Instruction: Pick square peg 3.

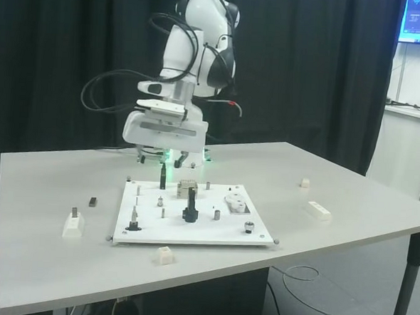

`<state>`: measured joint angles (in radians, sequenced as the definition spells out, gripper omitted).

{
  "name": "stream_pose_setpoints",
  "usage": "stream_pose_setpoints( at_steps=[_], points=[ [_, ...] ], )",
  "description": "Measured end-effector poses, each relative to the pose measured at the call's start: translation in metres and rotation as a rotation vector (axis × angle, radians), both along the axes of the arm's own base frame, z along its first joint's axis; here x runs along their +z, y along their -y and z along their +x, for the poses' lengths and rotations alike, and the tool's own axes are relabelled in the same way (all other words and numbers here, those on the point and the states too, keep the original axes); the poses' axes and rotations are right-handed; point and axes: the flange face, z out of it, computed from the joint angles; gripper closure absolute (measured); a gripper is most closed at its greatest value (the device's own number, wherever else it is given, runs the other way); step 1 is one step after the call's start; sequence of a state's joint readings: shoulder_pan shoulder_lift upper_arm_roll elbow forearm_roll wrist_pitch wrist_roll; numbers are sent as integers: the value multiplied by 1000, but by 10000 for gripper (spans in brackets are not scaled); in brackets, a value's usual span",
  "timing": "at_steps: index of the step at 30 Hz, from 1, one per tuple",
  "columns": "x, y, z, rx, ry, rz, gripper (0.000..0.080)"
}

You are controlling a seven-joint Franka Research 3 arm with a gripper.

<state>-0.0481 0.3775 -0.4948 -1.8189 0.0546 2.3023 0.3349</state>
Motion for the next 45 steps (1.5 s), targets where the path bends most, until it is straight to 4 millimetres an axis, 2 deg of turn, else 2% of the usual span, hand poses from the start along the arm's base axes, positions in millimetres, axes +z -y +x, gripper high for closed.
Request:
stream_pose_setpoints(
  at_steps=[16,45],
  points=[
    [-9,32,-10,249,-70,-50,3],
    [-57,103,-47,839,-258,-133,3]
  ],
)
